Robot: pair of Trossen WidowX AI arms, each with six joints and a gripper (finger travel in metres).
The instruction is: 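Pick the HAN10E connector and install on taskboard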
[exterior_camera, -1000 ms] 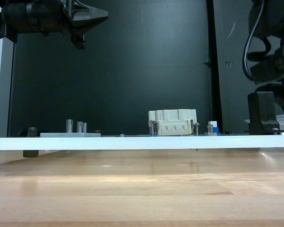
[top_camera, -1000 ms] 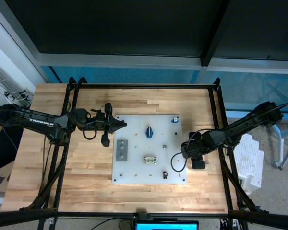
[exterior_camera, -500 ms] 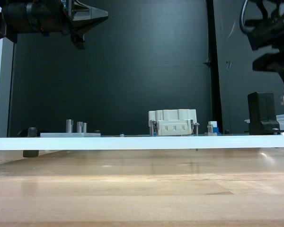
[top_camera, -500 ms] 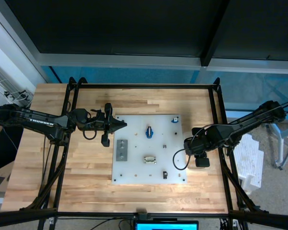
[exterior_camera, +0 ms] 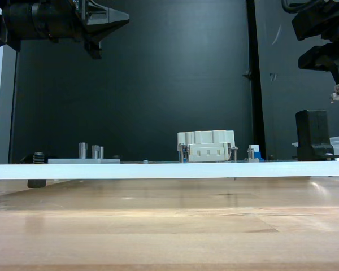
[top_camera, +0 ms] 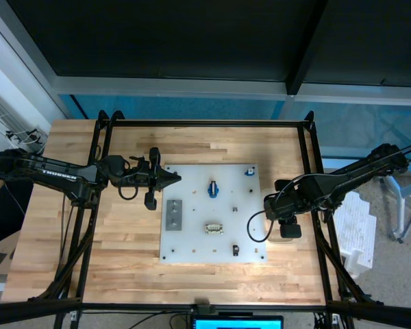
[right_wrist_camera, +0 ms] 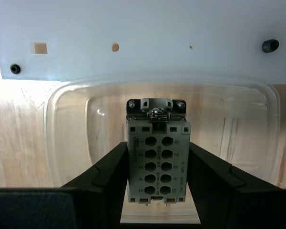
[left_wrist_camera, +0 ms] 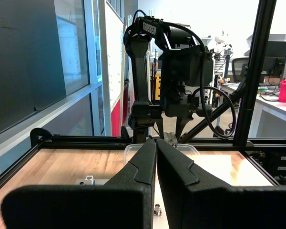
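r gripper (right_wrist_camera: 157, 145) clamps the connector (right_wrist_camera: 158, 164) by its long sides, holed face to cam, held above the tray (right_wrist_camera: 62, 119) just off the taskboard (right_wrist_camera: 133, 28) edge, prob high enough to carry over. l gripper (left_wrist_camera: 156, 155) parked above its left edge, fingers together.

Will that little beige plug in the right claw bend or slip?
Probably stiff: the HAN10E connector looks like a moulded block. Likely secure, since the right gripper clamps its flat sides above the clear tray. The left gripper hangs shut over the taskboard.
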